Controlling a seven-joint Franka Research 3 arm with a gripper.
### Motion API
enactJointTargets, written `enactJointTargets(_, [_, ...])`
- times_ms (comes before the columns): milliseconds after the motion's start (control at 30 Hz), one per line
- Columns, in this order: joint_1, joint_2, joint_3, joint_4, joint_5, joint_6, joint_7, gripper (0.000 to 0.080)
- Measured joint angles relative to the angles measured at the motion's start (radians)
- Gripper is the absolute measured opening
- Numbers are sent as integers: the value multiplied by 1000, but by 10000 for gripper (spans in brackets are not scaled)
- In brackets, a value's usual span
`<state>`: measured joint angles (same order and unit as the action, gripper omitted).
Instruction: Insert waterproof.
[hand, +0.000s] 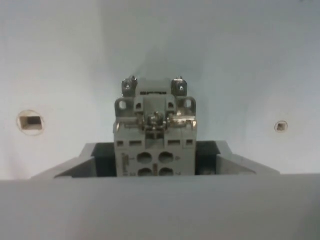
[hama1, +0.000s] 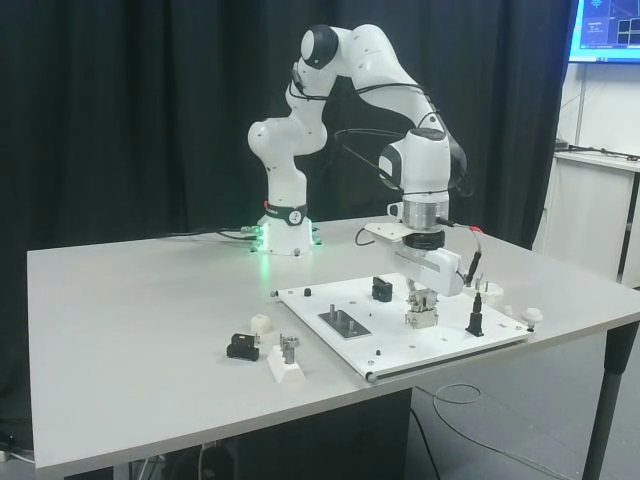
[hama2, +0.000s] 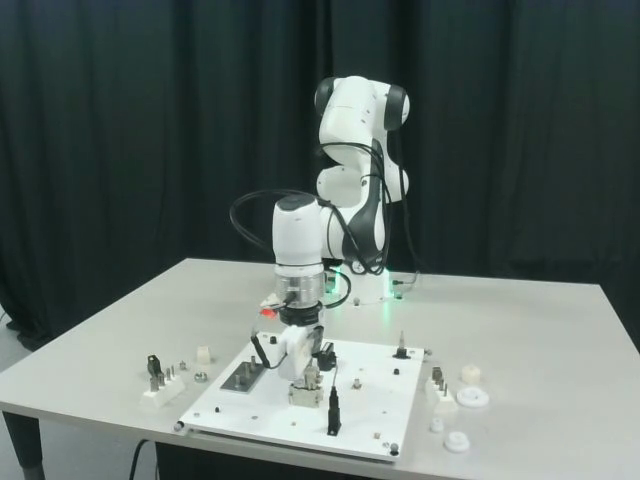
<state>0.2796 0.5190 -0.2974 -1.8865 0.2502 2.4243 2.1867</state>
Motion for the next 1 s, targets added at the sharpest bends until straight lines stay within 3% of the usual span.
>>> enactJointTargets(500, [0,-12,-1,-16,1,-11,0,315])
enactJointTargets(1000, [5,-13,-1,-25,1,26,-11,315])
